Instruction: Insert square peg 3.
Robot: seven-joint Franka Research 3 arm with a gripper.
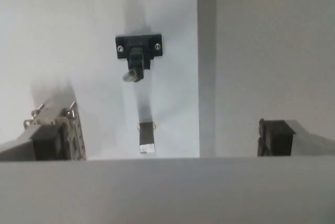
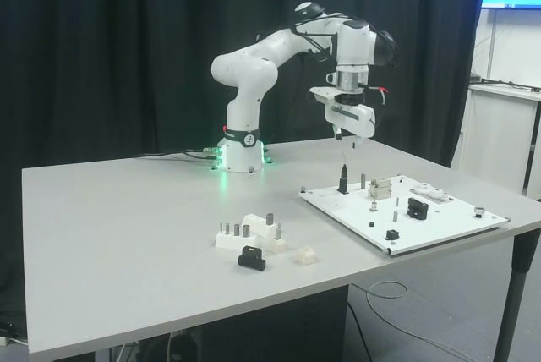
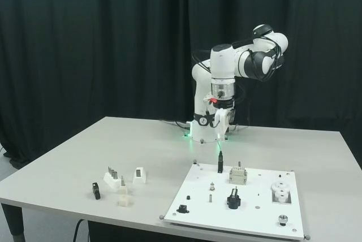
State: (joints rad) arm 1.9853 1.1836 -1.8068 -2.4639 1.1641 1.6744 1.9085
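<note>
White plastic comes first, at the lower middle of the first room view: a small peg rack (image 2: 248, 232) on the grey bench (image 2: 110, 210), with several short pegs upright in it and a black block (image 2: 251, 258) just in front. Farther right, the white arm (image 2: 245, 70) reaches over the near corner of the white board (image 2: 439, 222). Its tool (image 2: 342, 132) hangs well above a black post (image 2: 343, 180) that stands on that board.

You cannot tell from these views how wide the tool is set. The wrist view shows a small square-section metal peg (image 1: 147, 139) at the lower middle of the frame. This is probably square peg 3, but you cannot tell whether it hangs from the tool or stands on the board.

Watch three things as you go down. A square peg enters its hole only with its faces lined up, so a slight twist would catch a corner on the rim and jam it. The black post is close under the tool, and a sideways drift could knock it. If the grip is light, pushing against a jam could tilt or drop the peg.
</note>
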